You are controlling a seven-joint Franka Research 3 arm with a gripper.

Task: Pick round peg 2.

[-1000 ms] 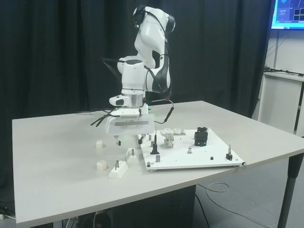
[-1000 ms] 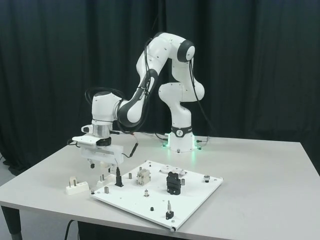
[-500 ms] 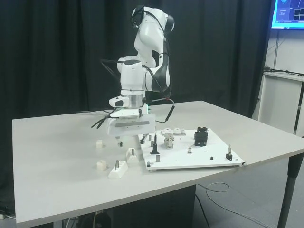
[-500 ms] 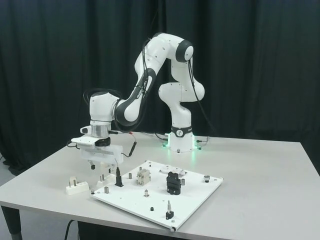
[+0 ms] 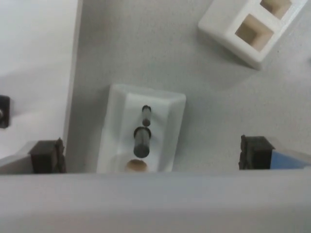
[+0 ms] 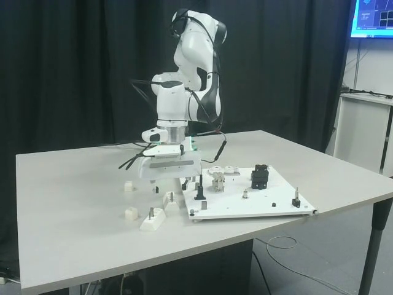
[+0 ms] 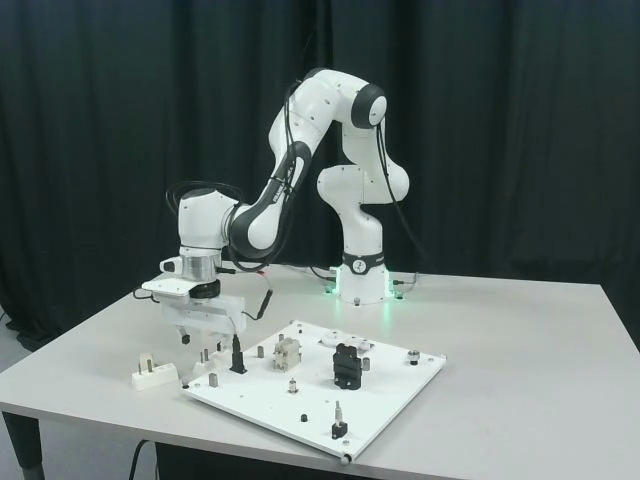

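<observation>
The setting is a robotics laboratory or test cell. A white robot arm (image 7: 300, 170) is bolted to a grey table (image 6: 73, 184), with a green light at its base. Black curtains (image 7: 500, 130) enclose the area. A white assembly board (image 7: 320, 390) carries small fixtures. A wall monitor (image 6: 373, 18) shows in one corner.

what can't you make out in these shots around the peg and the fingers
- Wrist view: the near end of the peg holder is cut off by the gripper body across the frame; the fingers show only as black tips.
- Wrist view: the peg is seen end-on, so its length cannot be judged.
- Room views: the peg is too small to tell which peg it is.
- Second room view: the holder sits partly behind the board edge.
</observation>
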